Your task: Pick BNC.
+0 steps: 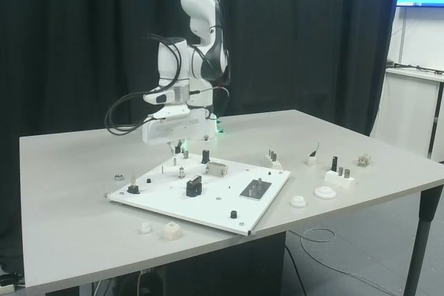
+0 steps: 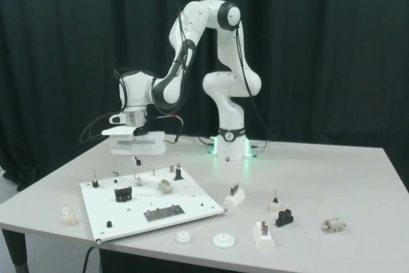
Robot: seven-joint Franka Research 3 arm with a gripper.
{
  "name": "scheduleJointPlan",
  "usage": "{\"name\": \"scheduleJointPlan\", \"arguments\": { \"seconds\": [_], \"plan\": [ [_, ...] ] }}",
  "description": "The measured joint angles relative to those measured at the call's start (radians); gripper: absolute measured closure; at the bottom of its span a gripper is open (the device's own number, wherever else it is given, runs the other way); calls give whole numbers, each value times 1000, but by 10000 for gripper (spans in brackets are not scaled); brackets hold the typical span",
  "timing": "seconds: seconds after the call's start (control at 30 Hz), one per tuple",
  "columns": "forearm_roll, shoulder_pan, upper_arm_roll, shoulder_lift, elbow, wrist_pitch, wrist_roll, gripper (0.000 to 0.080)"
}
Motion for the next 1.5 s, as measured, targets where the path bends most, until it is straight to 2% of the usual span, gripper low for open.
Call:
{"name": "scheduleJointPlan", "arguments": {
  "seconds": [0.6, 1.23, 1.27, 1.3, 1.33, 1.5],
  "plan": [
    [-95, 8, 0, -44, 24, -4, 133, 803],
    [-103, 9, 5, -51, 29, -14, 151, 803],
    [-103, 9, 5, -51, 29, -16, 151, 686],
    [-103, 9, 5, -51, 29, -17, 153, 686],
    [-103, 9, 5, -50, 29, -18, 158, 359],
    [-103, 11, 8, -49, 29, -17, 175, 359]
  ]
}}
